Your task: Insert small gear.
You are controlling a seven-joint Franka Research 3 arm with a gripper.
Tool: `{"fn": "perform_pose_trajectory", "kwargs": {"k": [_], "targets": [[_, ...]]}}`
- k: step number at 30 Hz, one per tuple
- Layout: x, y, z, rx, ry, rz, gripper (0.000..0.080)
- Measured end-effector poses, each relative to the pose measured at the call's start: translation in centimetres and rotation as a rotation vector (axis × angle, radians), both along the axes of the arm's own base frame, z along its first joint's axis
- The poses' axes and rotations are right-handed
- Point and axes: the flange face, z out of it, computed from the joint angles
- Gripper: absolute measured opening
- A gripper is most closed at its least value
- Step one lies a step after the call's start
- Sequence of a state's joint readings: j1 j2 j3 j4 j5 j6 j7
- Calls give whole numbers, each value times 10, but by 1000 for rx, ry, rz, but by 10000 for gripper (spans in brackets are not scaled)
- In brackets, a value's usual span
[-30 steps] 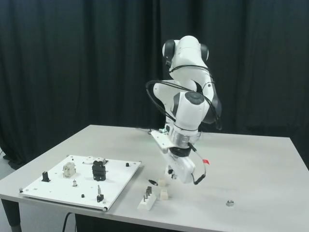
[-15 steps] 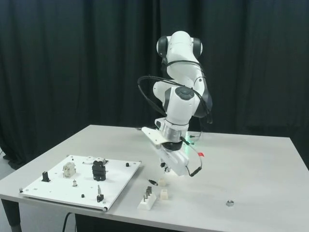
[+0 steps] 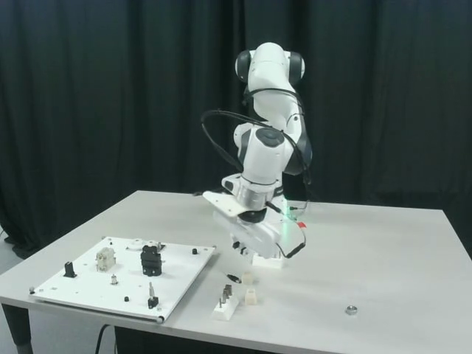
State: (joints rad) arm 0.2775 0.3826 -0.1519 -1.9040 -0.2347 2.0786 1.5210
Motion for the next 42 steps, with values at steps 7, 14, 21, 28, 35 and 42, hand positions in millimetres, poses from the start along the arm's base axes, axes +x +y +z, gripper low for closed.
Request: {"fn": "perform_pose_trajectory", "kwargs": {"k": [7,14,21,28,35,42], "targets": [[-11,-24,1,-1,30,117,191],[-25,-53,0,1,58,229,191],[-37,-82,1,12,55,302,191],[-47,-106,5,25,50,373,191],[-56,-126,10,42,39,427,191],[-68,-144,16,59,46,508,191]]}}
